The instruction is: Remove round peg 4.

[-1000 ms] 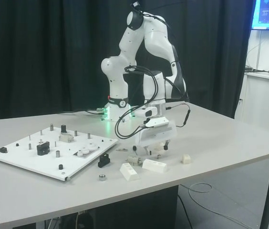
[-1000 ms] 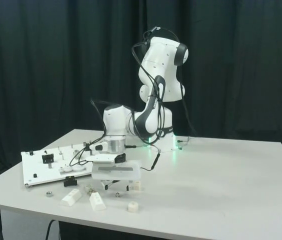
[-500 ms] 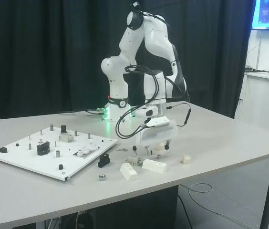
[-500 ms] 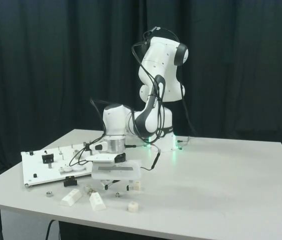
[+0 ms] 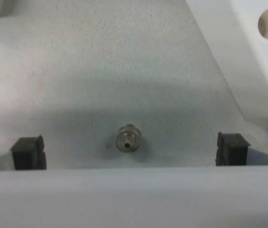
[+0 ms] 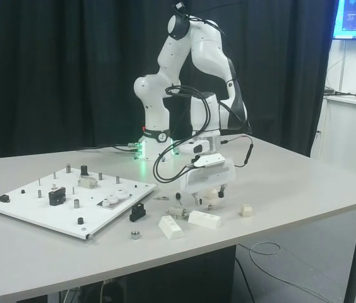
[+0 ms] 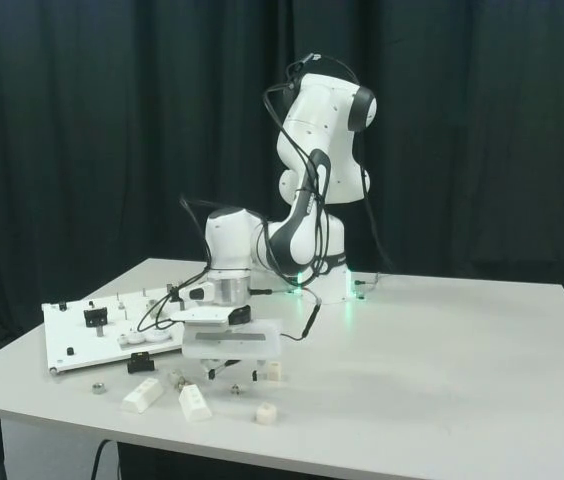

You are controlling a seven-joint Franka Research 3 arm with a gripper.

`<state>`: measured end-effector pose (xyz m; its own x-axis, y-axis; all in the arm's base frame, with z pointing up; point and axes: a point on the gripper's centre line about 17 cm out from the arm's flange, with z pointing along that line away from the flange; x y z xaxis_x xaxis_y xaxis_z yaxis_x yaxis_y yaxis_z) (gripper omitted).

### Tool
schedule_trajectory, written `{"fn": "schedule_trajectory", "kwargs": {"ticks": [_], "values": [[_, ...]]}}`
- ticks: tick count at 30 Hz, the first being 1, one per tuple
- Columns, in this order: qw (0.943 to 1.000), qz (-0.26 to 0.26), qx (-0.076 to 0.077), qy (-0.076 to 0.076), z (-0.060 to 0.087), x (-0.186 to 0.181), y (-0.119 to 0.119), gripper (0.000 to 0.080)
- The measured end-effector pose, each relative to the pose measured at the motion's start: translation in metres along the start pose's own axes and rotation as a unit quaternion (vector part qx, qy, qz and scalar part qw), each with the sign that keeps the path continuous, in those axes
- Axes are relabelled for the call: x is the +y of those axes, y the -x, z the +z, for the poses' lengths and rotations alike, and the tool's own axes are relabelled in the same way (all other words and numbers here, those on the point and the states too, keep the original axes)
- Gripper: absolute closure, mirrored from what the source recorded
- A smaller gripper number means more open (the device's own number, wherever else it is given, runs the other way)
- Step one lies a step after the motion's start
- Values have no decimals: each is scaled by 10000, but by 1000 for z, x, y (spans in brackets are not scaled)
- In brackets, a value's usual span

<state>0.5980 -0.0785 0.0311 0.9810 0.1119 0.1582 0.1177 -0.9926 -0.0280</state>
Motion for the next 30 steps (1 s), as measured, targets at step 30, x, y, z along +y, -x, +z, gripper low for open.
{"fn": "schedule_trajectory", "kwargs": {"ticks": [30], "values": [[9999, -138, 24, 58, -9, 7, -11, 3]]}}
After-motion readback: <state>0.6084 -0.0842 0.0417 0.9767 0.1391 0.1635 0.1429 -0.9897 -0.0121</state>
